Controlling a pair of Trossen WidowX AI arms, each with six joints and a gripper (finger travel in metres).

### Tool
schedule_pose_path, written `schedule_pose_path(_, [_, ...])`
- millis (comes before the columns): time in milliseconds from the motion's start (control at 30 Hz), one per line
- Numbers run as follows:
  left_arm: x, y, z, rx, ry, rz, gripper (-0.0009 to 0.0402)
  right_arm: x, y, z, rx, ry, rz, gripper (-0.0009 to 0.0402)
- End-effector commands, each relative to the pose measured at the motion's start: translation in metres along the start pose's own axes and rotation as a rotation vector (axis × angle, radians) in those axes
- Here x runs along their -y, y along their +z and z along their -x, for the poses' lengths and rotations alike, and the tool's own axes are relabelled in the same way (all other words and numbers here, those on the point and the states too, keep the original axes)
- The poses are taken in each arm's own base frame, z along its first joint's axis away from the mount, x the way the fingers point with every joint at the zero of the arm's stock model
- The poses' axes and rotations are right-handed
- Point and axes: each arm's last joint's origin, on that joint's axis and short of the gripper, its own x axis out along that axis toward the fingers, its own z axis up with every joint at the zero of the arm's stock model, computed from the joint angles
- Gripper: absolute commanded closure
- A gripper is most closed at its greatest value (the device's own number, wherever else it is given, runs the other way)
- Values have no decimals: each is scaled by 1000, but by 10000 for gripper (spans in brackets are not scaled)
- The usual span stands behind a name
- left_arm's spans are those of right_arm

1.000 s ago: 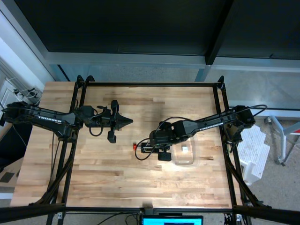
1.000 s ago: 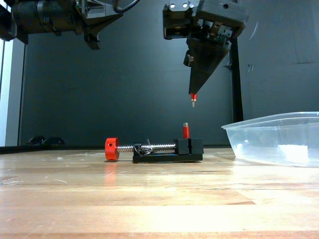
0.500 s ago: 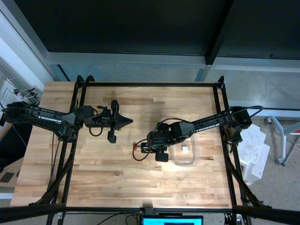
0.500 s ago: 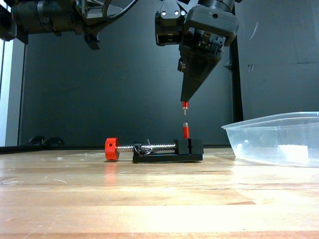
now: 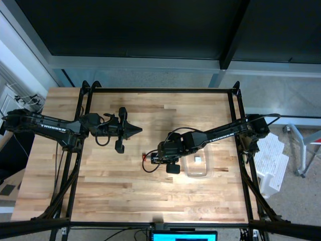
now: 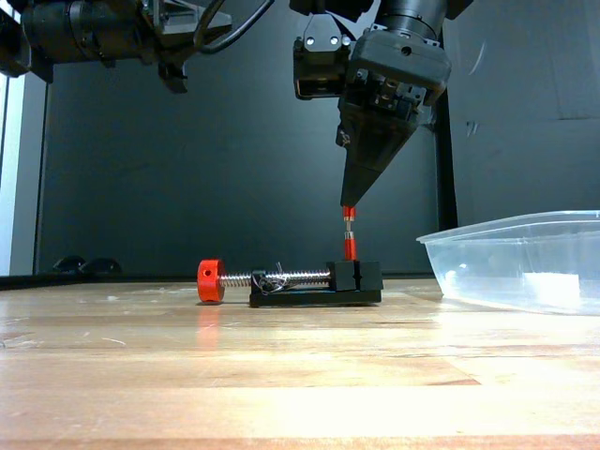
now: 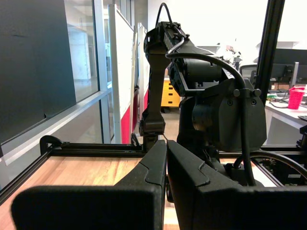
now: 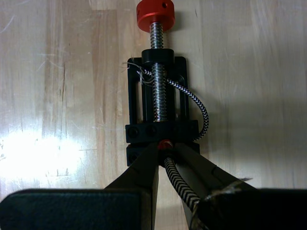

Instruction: Pick the RCA connector and install on taskboard

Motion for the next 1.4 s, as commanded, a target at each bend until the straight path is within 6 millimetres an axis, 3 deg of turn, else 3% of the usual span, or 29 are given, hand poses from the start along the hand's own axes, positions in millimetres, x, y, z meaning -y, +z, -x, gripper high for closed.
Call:
schedule_pose_path(33, [0,0,0,1,0,0,393,1,0,0,-2,-2,0,393])
schedule_pose_path(1400, [0,0,0,0,0,0,393,4,-12,-20,2,-7,-8,393])
